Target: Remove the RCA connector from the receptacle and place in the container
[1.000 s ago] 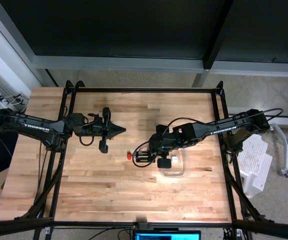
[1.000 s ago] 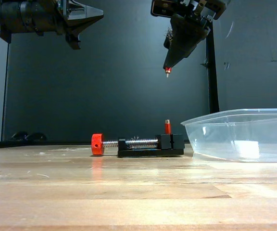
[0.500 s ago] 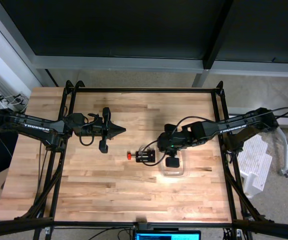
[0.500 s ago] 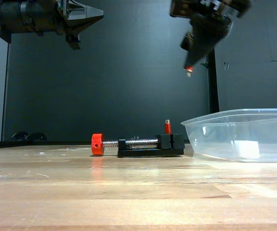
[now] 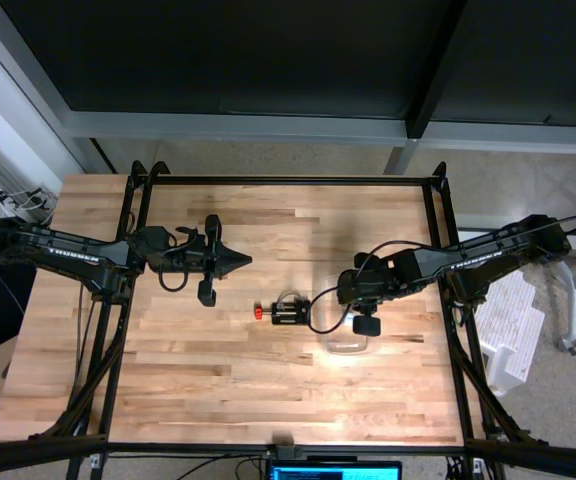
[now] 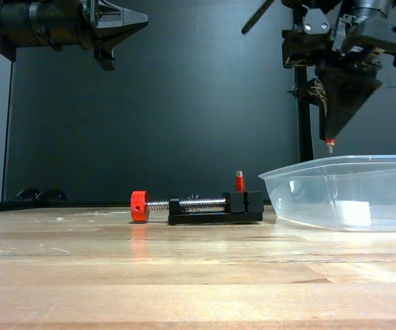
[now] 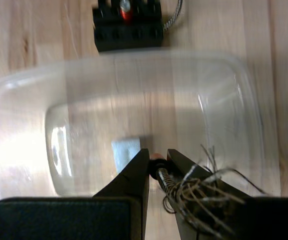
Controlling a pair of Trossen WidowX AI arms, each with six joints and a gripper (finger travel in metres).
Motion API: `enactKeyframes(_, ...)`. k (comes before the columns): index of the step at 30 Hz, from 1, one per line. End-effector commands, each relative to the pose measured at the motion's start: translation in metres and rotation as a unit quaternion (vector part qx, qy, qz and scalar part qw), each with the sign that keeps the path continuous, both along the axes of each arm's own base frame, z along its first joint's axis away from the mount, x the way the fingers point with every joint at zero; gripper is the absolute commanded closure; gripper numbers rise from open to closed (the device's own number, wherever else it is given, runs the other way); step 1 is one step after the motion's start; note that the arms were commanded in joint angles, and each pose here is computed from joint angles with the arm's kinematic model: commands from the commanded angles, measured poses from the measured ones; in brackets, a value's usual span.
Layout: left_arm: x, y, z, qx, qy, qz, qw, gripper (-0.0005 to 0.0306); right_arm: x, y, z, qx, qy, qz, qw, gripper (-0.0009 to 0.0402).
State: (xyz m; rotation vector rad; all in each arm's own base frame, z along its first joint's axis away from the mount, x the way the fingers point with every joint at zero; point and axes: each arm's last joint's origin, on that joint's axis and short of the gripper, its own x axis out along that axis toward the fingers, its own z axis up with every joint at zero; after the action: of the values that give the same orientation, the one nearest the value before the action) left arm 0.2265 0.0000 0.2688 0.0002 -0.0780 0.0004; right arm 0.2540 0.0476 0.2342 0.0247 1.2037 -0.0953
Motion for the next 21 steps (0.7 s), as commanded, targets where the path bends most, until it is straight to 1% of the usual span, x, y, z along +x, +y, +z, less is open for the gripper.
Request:
enactKeyframes(1,0.0,0.0,0.0001,0.0,0.0,0.0,1.0,0.03,-0.0021,0.0008,-0.0042,0.001,0.008,-0.001,1.0,0.0391)
enactKeyframes(9,0.0,0.0,0.0001,0.0,0.0,0.0,1.0,0.03,-0.0047,0.0016,-0.0064,-0.001,0.019,-0.004,1.0,0.0386)
enactKeyframes(12,0.0,0.0,0.0001,0.0,0.0,0.0,1.0,0.03,-0.0046,0.0017,-0.0064,-0.001,0.018,-0.004,1.0,0.0364)
enactKeyframes(17,0.0,0.0,0.0001,0.0,0.0,0.0,1.0,0.03,-0.0046,0.0017,-0.0064,-0.001,0.018,-0.005,1.0,0.0313)
enactKeyframes(21,0.0,0.0,0.0001,0.0,0.0,0.0,1.0,0.03,-0.0047,0.0017,-0.0064,-0.001,0.018,-0.005,1.0,0.0283)
